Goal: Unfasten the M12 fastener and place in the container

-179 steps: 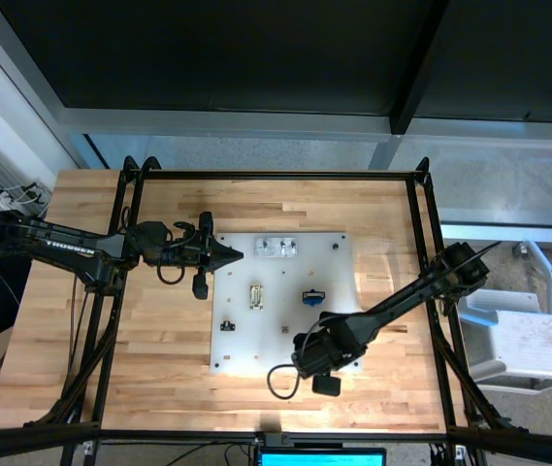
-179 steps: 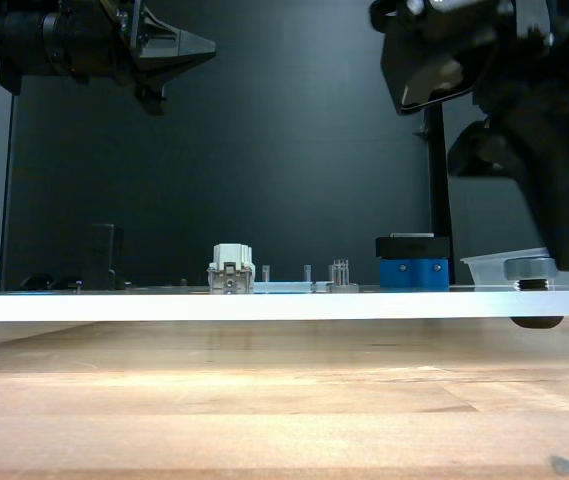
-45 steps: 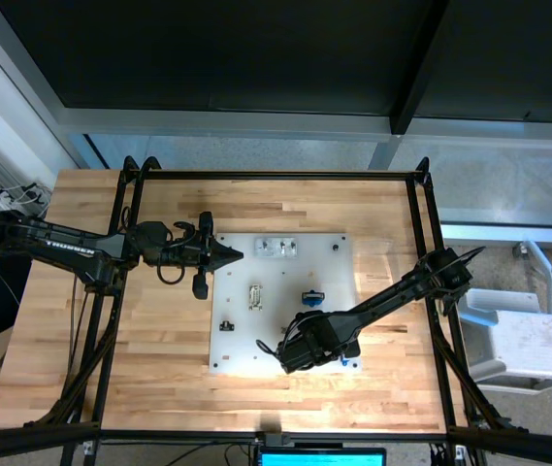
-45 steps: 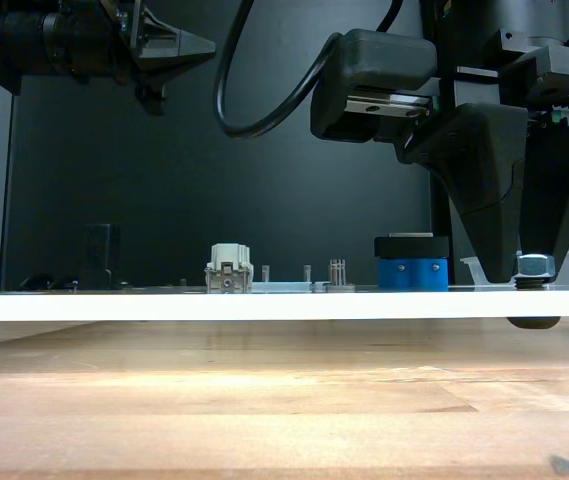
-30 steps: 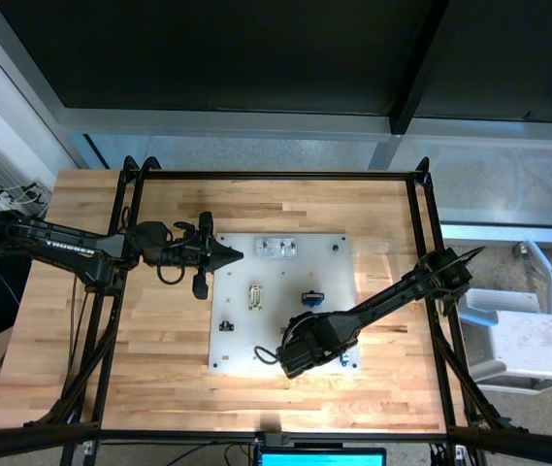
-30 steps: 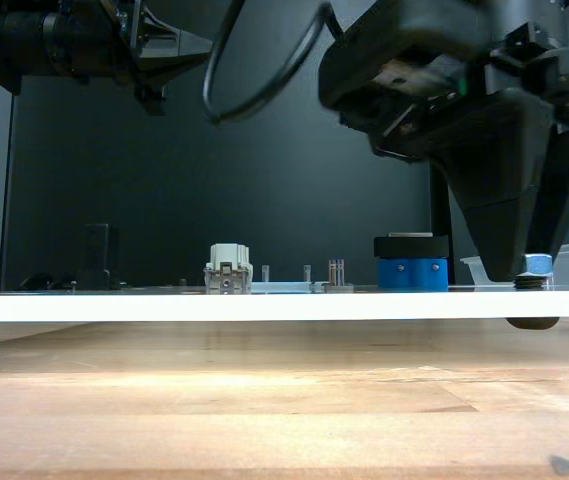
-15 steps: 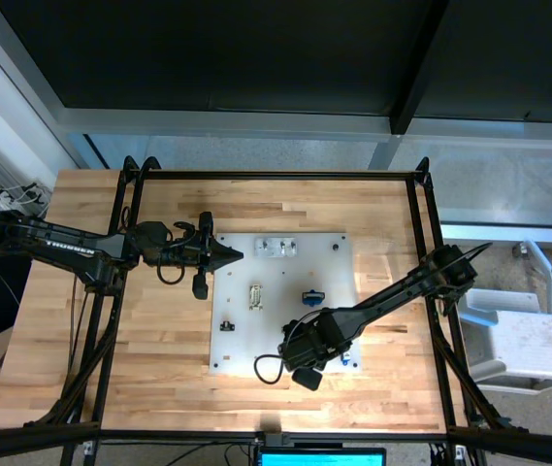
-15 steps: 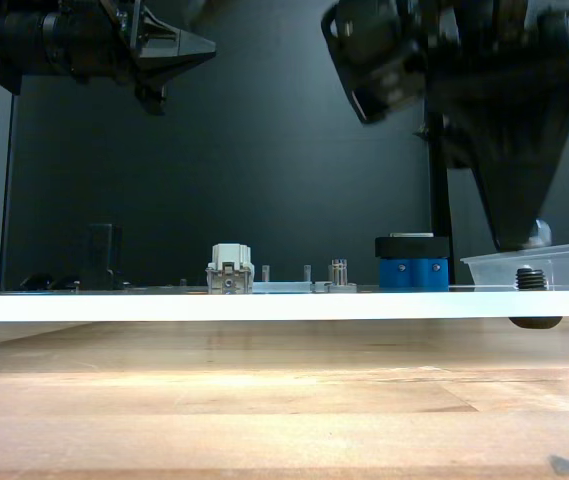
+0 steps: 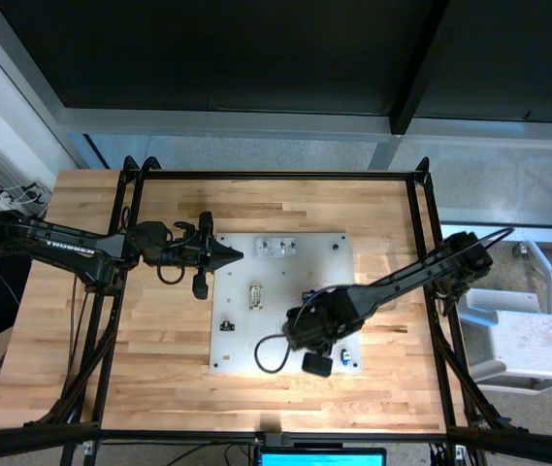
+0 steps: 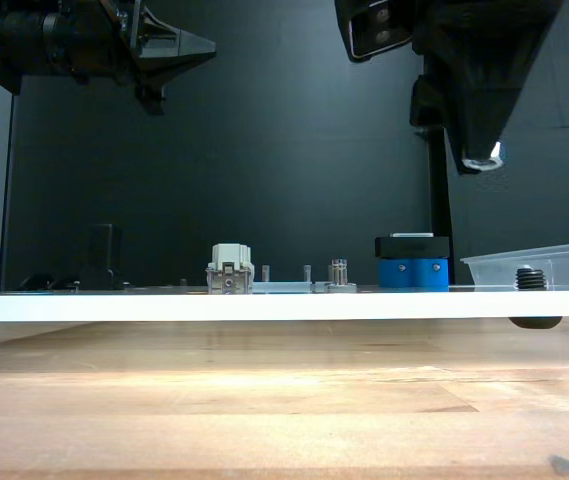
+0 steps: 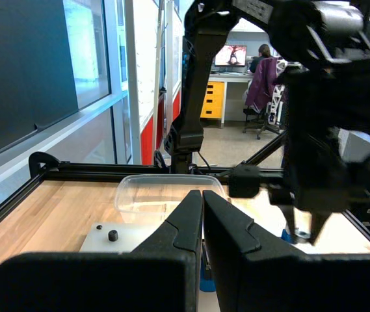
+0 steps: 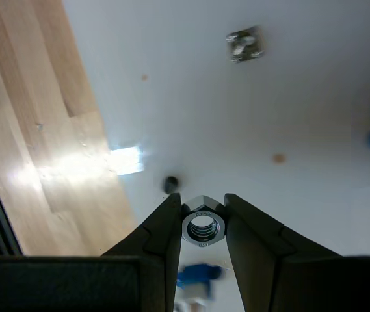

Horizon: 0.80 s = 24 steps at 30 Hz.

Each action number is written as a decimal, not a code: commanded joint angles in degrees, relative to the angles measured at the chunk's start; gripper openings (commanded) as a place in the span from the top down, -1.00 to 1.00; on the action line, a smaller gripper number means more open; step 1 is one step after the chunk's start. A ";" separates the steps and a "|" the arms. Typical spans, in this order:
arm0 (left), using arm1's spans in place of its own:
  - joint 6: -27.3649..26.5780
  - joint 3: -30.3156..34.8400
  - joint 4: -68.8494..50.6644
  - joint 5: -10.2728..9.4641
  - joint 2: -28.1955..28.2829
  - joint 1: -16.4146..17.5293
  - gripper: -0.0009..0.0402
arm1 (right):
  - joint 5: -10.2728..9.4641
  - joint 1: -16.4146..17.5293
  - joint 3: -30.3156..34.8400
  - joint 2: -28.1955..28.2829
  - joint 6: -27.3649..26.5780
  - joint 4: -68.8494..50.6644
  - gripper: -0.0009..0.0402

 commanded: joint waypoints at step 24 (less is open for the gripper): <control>0.02 0.00 0.00 0.02 0.02 0.00 0.96 | 0.68 -20.06 -29.79 -28.39 -11.67 -0.20 0.84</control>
